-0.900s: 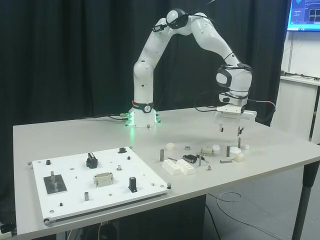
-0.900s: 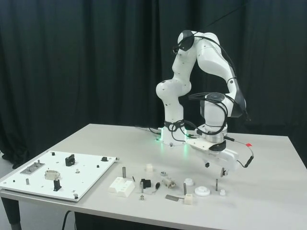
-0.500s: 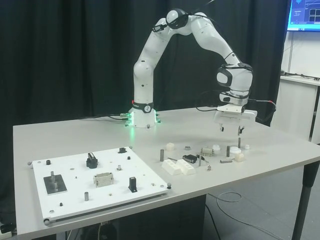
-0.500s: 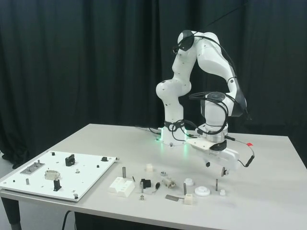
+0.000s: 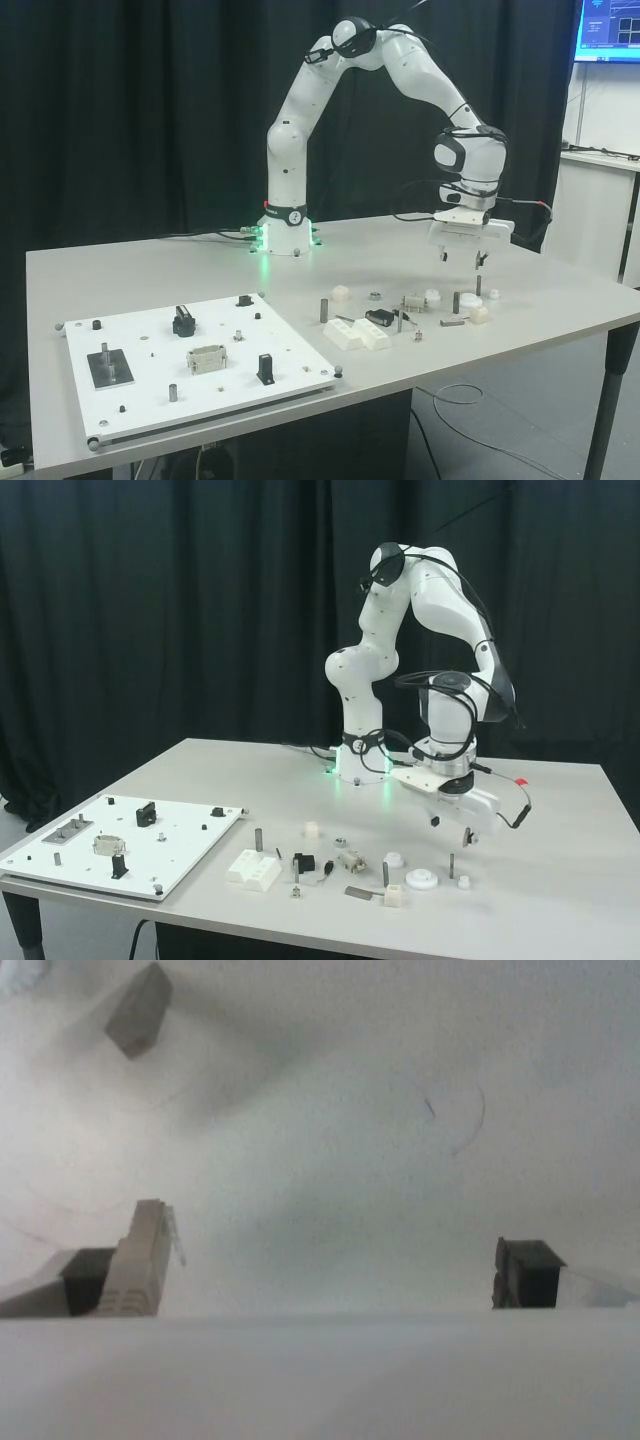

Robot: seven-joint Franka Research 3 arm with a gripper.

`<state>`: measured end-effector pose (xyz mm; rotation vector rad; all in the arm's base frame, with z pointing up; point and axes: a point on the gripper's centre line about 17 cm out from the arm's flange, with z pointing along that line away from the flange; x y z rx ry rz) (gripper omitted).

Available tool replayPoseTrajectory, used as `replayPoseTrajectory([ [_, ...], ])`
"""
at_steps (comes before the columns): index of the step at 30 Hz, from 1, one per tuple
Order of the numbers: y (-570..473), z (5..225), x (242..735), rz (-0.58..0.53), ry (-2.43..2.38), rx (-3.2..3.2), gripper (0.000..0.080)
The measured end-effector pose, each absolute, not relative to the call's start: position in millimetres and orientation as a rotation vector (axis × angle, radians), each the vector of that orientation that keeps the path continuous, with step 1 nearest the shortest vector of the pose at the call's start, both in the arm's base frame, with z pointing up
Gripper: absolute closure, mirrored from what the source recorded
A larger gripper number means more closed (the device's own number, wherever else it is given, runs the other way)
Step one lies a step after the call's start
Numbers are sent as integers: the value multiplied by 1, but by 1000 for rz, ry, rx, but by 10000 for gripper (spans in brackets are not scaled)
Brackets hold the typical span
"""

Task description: Place Ethernet.

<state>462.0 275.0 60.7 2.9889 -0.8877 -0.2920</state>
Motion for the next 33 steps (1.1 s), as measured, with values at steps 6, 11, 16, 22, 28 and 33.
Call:
replayPoseTrajectory([
  [6, 280, 58, 452, -325, -875, 2983, 3],
  [11, 286, 54, 443, -346, -861, 2981, 3],
  [16, 290, 47, 435, -357, -855, 2976, 3],
  [22, 295, 41, 428, -359, -850, 2969, 3],
  [28, 297, 35, 427, -349, -849, 2966, 3],
  [33, 298, 34, 429, -336, -855, 2967, 3],
])
